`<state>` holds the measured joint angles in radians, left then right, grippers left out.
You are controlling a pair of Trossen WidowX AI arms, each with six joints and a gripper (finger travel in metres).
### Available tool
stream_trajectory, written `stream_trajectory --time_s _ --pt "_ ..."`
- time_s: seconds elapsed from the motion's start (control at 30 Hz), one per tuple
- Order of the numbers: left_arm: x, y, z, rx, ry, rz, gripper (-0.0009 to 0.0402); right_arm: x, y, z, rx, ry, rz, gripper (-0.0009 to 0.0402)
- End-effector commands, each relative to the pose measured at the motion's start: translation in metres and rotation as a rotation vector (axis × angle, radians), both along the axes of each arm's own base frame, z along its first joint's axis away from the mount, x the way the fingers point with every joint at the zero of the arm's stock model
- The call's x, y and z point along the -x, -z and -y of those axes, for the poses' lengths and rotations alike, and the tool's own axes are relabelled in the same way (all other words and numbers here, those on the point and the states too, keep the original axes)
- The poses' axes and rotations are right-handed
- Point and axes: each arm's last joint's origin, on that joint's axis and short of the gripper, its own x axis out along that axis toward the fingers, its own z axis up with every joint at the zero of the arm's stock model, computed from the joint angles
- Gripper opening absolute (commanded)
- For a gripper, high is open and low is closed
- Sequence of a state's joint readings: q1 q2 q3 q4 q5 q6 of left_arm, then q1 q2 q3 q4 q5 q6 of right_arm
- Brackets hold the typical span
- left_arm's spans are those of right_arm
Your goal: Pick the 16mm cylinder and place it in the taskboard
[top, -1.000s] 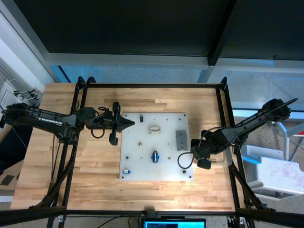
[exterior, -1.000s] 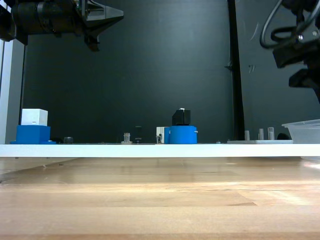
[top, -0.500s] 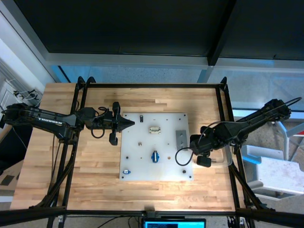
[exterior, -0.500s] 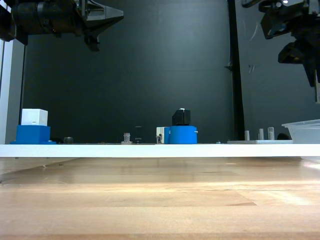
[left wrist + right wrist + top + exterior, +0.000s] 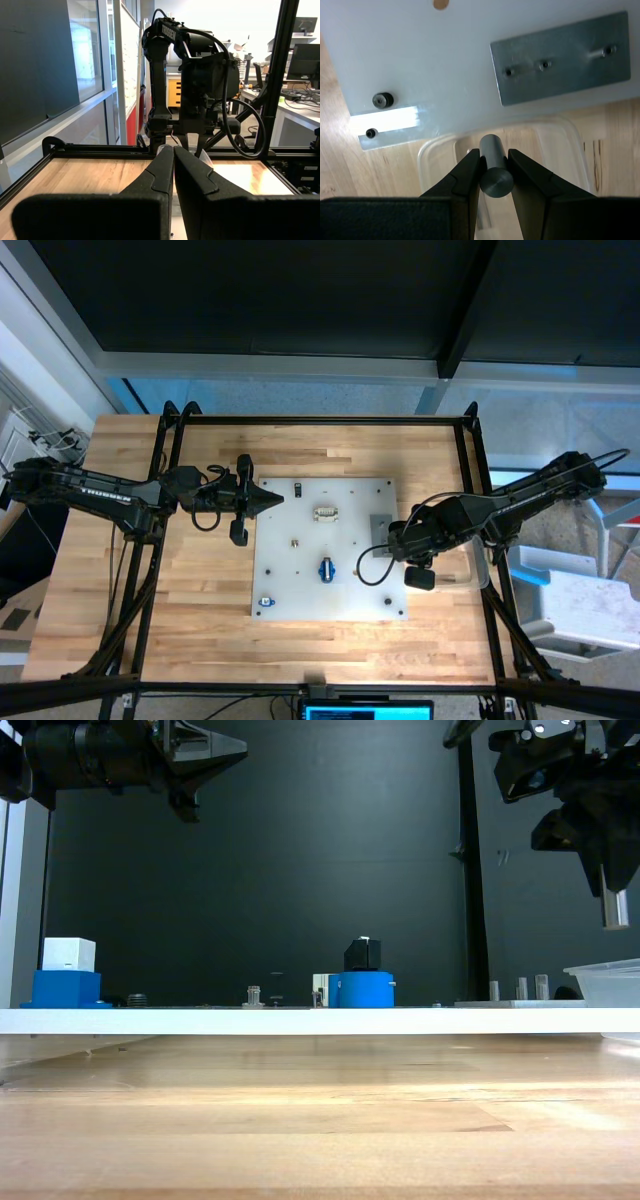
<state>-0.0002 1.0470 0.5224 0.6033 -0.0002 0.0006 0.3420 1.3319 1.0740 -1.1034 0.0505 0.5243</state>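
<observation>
Cylinder (image 5: 611, 908) upright in right gripper (image 5: 493, 154)

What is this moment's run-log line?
right hand: shut on 16mm cylinder, high near taskboard right edge | left hand: shut, high over taskboard left edge

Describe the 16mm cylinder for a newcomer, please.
Over the white taskboard, the left gripper hovers at its left edge, the right gripper near its right. The 16mm cylinder is the round grey peg it pinches, unlike the flat grey block.
</observation>
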Motion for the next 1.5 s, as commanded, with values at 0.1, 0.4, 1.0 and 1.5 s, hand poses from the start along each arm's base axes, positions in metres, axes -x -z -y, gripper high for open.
stream_trajectory --time_s 0.1,0.4,1.0,1.5 --pt "0.000 0.000 0.000 0.000 0.000 0.000 0.0000 -0.013 0.000 0.001 0.013 -0.024 0.000 0.0027" --pt "0.000 0.000 0.000 0.000 0.000 0.000 0.0000 -0.041 0.004 -0.003 0.040 -0.084 -0.010 0.0027" --pt "0.000 0.000 0.000 0.000 0.000 0.000 0.0000 -0.084 0.013 -0.014 0.058 -0.138 -0.036 0.0027" --pt "0.000 0.000 0.000 0.000 0.000 0.000 0.0000 -0.112 0.021 -0.022 0.047 -0.149 -0.011 0.0027"
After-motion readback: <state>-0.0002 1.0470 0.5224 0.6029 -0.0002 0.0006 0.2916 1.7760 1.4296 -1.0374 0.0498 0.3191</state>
